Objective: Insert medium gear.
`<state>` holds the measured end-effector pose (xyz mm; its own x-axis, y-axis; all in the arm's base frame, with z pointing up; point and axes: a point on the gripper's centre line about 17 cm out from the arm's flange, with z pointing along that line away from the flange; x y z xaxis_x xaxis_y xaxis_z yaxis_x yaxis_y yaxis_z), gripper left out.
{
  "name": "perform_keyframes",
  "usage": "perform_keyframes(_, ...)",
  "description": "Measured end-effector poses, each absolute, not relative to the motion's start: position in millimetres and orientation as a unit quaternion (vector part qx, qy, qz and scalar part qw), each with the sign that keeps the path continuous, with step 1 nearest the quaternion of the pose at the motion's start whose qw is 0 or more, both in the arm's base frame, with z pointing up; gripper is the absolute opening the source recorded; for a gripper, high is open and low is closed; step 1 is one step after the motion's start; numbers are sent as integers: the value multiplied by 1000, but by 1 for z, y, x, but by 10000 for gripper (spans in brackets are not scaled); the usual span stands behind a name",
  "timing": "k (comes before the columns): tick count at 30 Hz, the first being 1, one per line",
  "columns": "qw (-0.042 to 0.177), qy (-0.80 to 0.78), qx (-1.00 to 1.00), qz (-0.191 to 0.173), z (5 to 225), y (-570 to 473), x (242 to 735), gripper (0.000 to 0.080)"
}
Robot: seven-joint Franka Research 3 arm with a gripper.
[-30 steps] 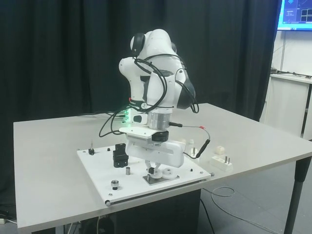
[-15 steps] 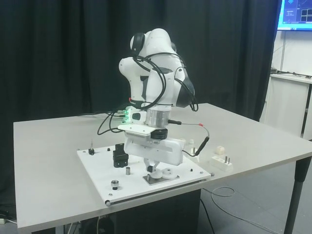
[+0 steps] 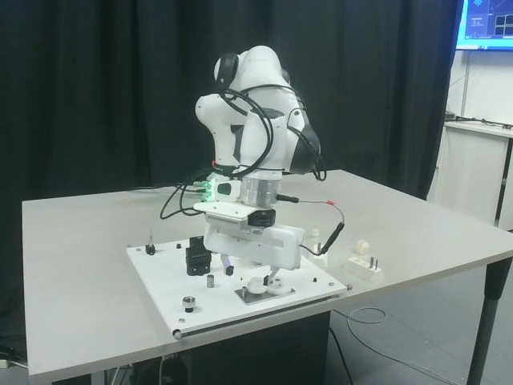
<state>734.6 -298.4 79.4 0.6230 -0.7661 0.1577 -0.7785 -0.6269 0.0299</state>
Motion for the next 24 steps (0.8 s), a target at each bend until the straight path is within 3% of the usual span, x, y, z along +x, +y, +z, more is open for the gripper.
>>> perform_keyframes(7, 40, -440, 895, 54, 77, -289, 732, 689)
perform_keyframes(8, 38, -441, 895, 52, 76, -287, 731, 772)
perform_keyframes(9, 37, -442, 895, 49, 76, -285, 730, 793)
perform_keyframes(24, 30, -444, 895, 34, 67, -274, 725, 800)
